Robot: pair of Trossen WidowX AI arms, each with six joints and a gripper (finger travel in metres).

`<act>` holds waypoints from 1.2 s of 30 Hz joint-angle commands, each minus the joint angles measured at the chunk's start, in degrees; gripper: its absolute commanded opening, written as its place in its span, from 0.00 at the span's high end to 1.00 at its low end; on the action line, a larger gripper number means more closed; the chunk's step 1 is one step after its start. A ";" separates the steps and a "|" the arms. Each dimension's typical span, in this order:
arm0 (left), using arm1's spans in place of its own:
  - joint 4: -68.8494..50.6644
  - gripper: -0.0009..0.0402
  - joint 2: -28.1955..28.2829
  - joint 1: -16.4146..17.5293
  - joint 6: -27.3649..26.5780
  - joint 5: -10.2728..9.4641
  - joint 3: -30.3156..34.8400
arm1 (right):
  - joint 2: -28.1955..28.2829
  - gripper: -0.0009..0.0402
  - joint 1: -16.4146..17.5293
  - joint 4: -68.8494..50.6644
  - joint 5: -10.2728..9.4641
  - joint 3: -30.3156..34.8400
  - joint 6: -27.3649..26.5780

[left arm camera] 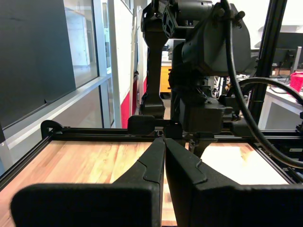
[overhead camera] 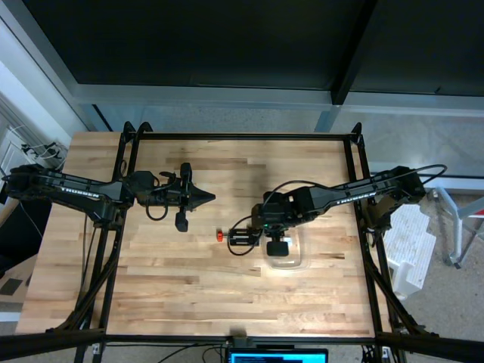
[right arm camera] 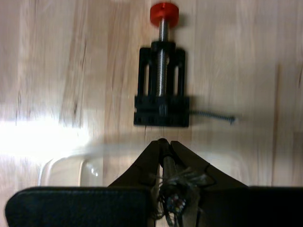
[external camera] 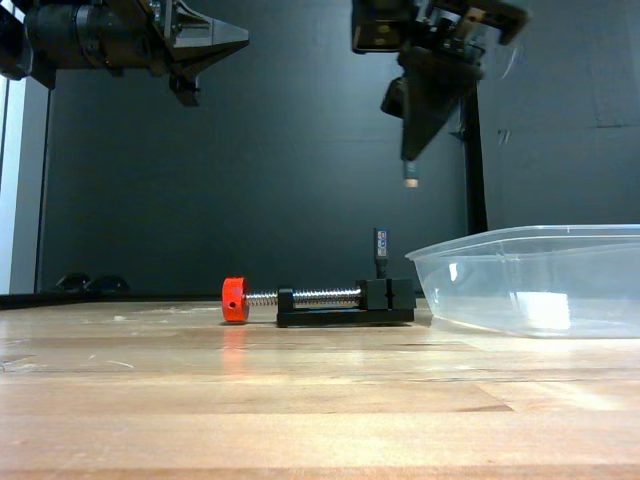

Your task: Remove the USB-C connector from taskboard and place in the container

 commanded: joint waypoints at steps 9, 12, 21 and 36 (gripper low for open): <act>0.00 0.98 0.02 0.02 0.00 0.00 0.00 | -7.23 0.98 0.33 0.85 0.02 -11.13 0.00; 0.00 0.98 0.02 0.02 0.00 0.00 0.00 | -9.20 0.98 0.44 0.94 0.04 -13.44 0.07; 0.00 0.98 0.02 0.02 0.00 0.00 0.00 | -12.66 0.98 0.63 2.78 0.09 -19.45 1.29; 0.00 0.98 0.02 0.00 0.00 0.00 0.00 | -12.74 0.91 0.90 4.37 1.57 -20.55 3.19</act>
